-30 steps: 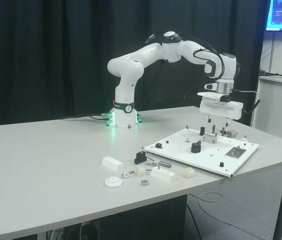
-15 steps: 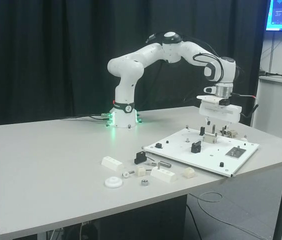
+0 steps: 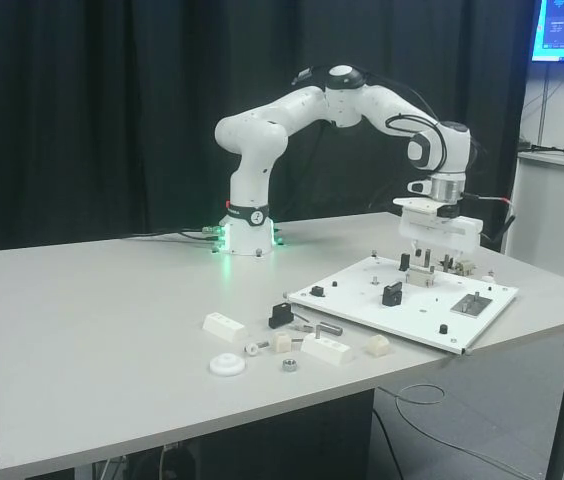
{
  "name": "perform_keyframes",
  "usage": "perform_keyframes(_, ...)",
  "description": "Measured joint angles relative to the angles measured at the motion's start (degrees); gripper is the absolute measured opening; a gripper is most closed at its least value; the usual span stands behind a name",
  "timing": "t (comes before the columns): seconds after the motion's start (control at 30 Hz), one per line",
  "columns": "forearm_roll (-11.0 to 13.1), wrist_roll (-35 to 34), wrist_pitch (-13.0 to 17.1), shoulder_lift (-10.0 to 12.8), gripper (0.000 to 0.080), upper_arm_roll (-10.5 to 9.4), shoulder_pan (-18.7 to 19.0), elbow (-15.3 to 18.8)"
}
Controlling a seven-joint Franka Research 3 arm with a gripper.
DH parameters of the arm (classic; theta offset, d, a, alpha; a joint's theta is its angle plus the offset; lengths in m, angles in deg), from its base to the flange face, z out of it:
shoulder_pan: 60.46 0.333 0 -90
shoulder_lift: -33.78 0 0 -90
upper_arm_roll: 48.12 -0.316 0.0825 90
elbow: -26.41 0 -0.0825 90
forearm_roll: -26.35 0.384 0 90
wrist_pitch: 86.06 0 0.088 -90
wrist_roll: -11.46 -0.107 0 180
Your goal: Remove square peg 3.
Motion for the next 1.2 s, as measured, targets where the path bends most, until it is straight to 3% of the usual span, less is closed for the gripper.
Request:
perform_keyframes(0.5, 1.18, -0.63, 3.39, 0.0, 0.08, -2.26, -0.06, 1.11)
perform_keyframes(1.2, 1.79, -0.6, 5.02, 0.0, 0.08, -4.44, 0.0, 1.43)
